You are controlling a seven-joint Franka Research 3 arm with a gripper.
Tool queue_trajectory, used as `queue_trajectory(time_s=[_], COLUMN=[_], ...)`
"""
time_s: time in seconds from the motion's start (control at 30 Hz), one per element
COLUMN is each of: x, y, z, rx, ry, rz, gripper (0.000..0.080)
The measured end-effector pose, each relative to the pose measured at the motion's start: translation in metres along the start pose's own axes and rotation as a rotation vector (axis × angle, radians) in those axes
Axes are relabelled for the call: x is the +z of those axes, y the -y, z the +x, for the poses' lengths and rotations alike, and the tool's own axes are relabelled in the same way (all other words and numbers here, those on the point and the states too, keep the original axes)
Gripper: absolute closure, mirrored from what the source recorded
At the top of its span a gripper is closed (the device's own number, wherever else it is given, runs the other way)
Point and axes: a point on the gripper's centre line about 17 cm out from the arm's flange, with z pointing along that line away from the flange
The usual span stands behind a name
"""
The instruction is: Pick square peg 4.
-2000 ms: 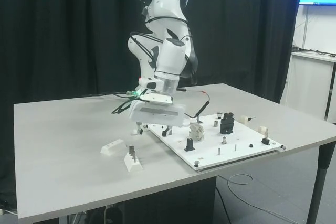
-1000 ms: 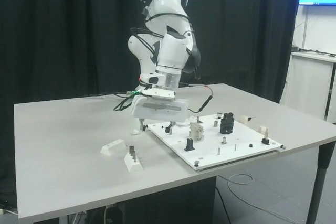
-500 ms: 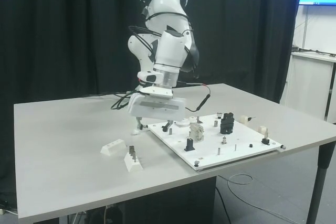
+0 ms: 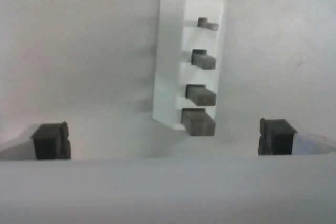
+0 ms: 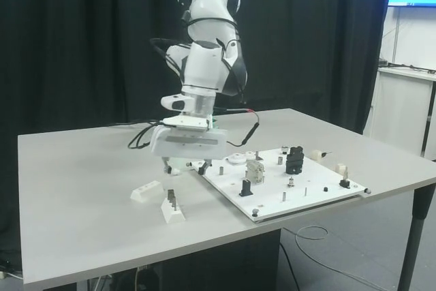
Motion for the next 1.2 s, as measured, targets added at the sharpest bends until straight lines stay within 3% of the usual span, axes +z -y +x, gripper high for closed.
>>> queue_trajectory(time_s=[0.37,0.83,1.2], x=[0.024,0.048,0.056], y=[-0.012,-0.019,-0.019], z=[-0.001,-0.008,-0.017], rx=[0.006,-0.013,-0.009], ry=[-0.007,0.014,0.036], rz=[0.058,0.076,0.090], gripper=[0.0003,0.0003,0.0003])
